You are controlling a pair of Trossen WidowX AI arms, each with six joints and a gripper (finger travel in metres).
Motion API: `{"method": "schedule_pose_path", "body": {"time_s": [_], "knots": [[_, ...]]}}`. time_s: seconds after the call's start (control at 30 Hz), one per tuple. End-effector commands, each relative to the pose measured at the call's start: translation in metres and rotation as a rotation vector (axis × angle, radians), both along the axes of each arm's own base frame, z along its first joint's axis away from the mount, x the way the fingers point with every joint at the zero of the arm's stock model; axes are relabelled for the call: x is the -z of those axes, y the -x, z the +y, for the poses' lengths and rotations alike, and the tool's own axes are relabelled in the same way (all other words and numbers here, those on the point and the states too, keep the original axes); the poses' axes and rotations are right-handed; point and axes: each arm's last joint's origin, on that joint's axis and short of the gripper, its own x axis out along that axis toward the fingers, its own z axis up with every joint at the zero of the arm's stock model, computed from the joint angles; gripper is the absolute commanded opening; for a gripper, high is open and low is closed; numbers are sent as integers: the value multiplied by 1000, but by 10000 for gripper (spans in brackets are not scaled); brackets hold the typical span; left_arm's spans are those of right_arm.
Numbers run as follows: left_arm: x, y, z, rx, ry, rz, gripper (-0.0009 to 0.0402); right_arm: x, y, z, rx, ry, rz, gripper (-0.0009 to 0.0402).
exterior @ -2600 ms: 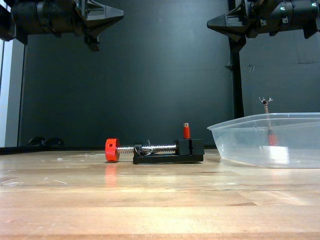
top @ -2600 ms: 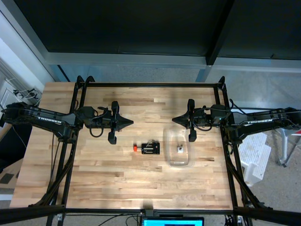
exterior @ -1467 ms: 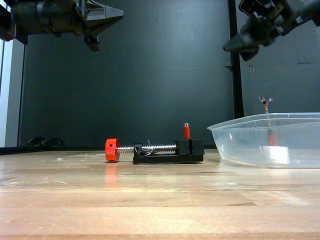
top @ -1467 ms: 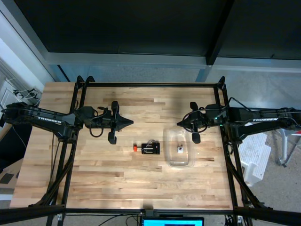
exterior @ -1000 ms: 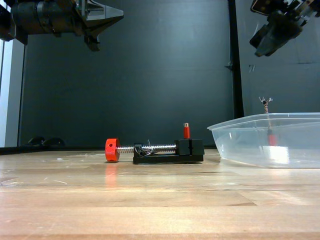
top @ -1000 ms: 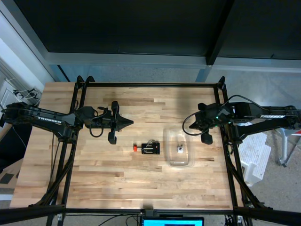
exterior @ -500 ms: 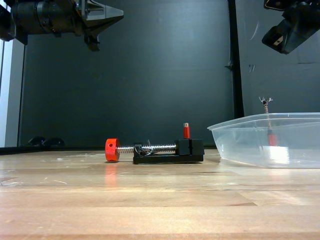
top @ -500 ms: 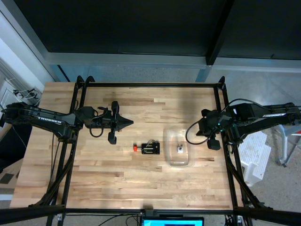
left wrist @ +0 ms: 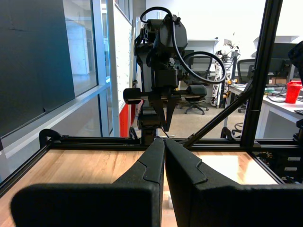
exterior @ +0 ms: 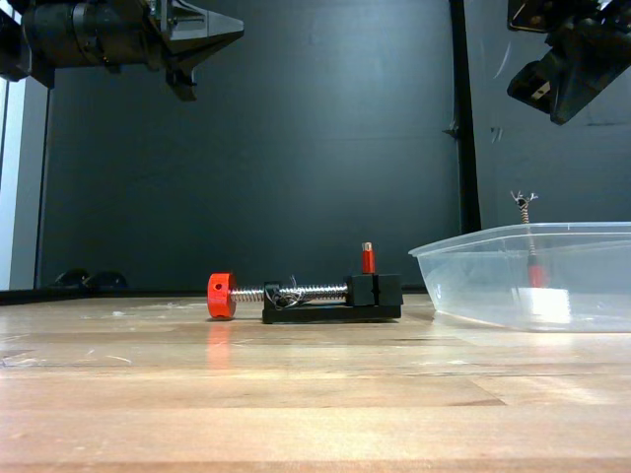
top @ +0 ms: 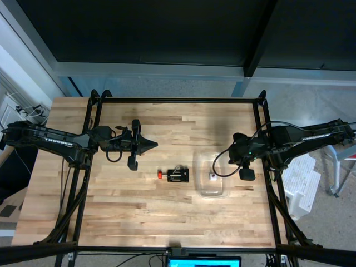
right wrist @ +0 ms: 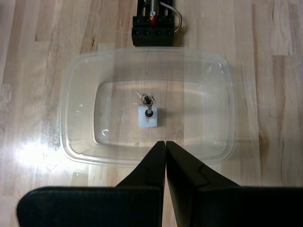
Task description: Pick the RCA connector and install on taskboard
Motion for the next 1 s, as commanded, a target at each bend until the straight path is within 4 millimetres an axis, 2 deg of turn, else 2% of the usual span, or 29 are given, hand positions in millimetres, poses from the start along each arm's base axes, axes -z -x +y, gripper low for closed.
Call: {"method": "schedule_pose_path", "body": {"time_s": [0.03,0.2,0.53,0.67,1.0], "knots": [[0,0,0,0,0,0,0,2,-2,1,1,2,12,21],[0,0,0,0,0,0,0,7,-8,2,14,0,35,67],[0,0,0,0,0,0,0,31,-26,7,19,0,93,153],[0,0,0,0,0,0,0,41,-31,10,25,-3,97,166],[0,0,0,0,0,0,0,58,-42,16,15,28,138,167]]}}
